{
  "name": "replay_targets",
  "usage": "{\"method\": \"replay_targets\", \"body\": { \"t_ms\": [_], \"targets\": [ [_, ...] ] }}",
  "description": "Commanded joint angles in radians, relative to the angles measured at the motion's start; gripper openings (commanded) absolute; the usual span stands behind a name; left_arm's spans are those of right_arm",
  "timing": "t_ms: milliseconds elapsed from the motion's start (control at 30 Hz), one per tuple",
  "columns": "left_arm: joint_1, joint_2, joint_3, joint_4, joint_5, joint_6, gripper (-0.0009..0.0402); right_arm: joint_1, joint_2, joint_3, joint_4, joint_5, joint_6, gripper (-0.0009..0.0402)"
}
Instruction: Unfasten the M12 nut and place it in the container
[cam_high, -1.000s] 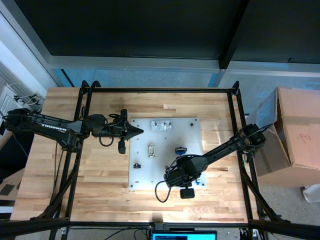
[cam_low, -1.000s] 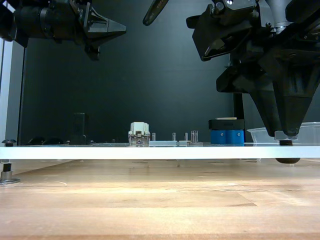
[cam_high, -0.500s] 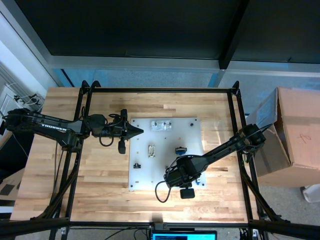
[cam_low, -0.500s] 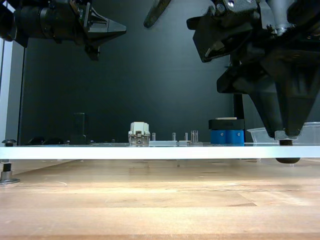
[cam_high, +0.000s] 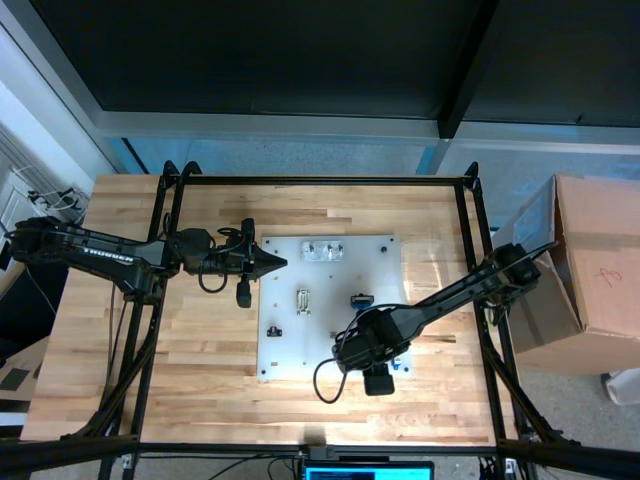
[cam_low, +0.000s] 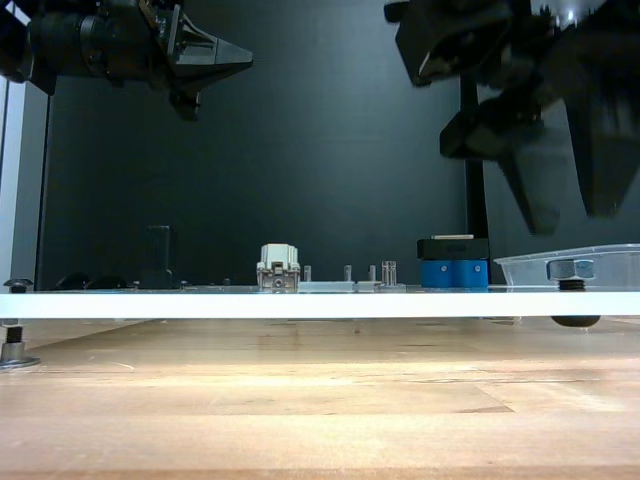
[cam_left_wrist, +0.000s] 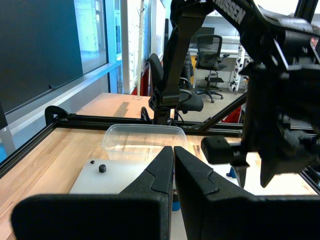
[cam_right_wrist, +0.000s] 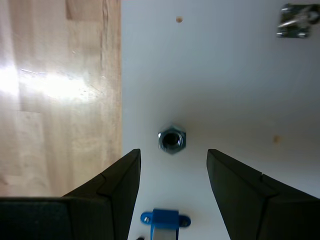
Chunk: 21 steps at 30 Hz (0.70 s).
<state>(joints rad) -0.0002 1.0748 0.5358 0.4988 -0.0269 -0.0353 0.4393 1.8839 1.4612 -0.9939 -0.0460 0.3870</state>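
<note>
The silver nut (cam_right_wrist: 172, 140) sits on its stud (cam_low: 572, 285) near the near right edge of the white board (cam_right_wrist: 225, 75), and from table height a sliver of black shows under it. Nothing is holding it. From down there it looks as if it lies in the clear container (cam_low: 610, 262), but that tray is behind the stud, and the right wrist view shows the nut standing over bare board. I can't tell whether it has spun free of the threads.

The right gripper (cam_right_wrist: 173, 154) hangs straight above it, well clear. Its fingers (cam_right_wrist: 116, 182) are spread wide with the nut lined up between them, and a small blue fitting (cam_right_wrist: 165, 220) sits on the board near the nut.

My guess is the job in hand is taking another bite on the nut. To do that well, I'd drop straight down with the nut centred and close on two opposite flats, not the corners. The pads should sit low enough to cover the nut's height without scraping the board. Then turn it anticlockwise until it runs loose. It needs lifting straight up off the stud before it swings back to the tray, and releasing low inside so it doesn't bounce out.

The left gripper (cam_left_wrist: 173, 155) is up in the air at the board's left edge, pointing across it, fingers closed together on nothing
</note>
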Motion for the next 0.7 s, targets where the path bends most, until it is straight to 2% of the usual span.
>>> {"method": "replay_targets", "body": {
  "t_ms": [33,133,267,367,467,700],
  "targets": [
    [0.000,0.000,0.000,0.000,0.000,0.000,0.0000,0.004,-0.024,0.002,0.000,-0.013,0.031,0.0153],
    [0.000,0.000,0.000,0.000,0.000,0.000,0.0000,0.025,-0.027,0.002,0.003,-0.027,0.071,0.0099],
    [0.000,0.000,0.000,0.000,0.000,0.000,0.0000,0.060,-0.025,0.002,0.021,-0.034,0.099,-0.0003],
    [0.000,0.000,0.000,0.000,0.000,0.000,0.0000,0.063,-0.025,-0.008,0.026,-0.038,0.111,0.0009],
    [0.000,0.000,0.000,0.000,0.000,0.000,0.0000,0.061,-0.025,-0.038,0.063,-0.082,0.096,-0.0003],
    [0.000,0.000,0.000,0.000,0.000,0.000,0.0000,0.042,-0.025,-0.117,0.136,-0.078,0.093,0.0000]
  ]
}}
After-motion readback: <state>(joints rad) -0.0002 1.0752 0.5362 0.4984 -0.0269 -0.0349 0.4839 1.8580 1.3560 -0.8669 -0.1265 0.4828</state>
